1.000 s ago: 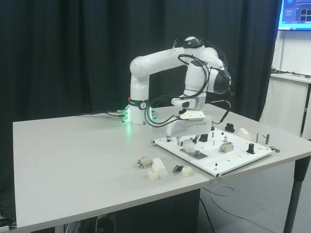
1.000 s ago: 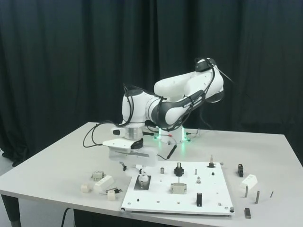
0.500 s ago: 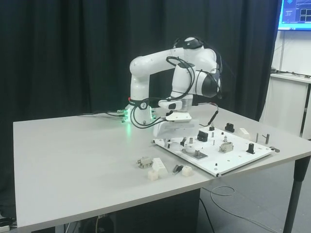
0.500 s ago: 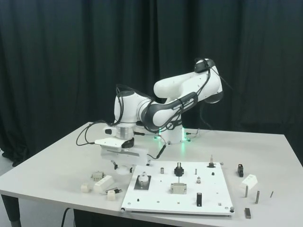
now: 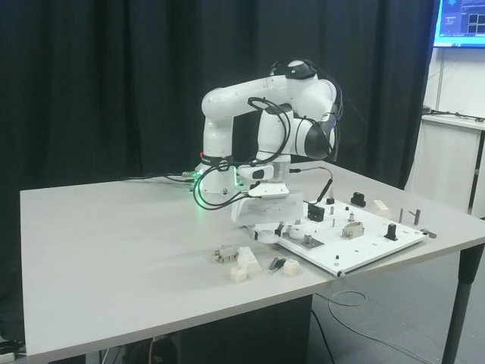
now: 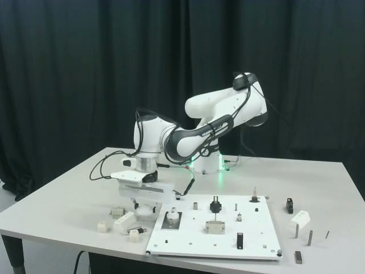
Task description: Place large gear.
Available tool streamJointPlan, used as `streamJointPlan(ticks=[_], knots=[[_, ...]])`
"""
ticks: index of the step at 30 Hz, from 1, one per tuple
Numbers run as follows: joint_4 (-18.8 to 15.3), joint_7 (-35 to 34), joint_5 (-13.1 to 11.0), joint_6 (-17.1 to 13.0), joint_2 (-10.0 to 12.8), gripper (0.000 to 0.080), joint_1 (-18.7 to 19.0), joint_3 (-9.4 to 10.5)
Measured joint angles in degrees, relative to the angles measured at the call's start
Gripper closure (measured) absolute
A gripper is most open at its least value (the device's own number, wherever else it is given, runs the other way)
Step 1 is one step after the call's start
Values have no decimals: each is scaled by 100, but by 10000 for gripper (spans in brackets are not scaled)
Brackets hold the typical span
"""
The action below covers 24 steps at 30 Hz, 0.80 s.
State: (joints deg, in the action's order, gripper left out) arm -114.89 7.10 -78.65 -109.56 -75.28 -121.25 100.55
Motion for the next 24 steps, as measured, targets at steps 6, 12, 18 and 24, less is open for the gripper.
streamJointPlan(ticks=[6,12,18,24], knots=[[-27,49,-21,-63,-2,206,0,31],[-28,49,-21,-88,-2,49,0,31],[-28,49,-21,-114,-2,5,1,25],[-27,49,-21,-121,-1,5,2,11]])
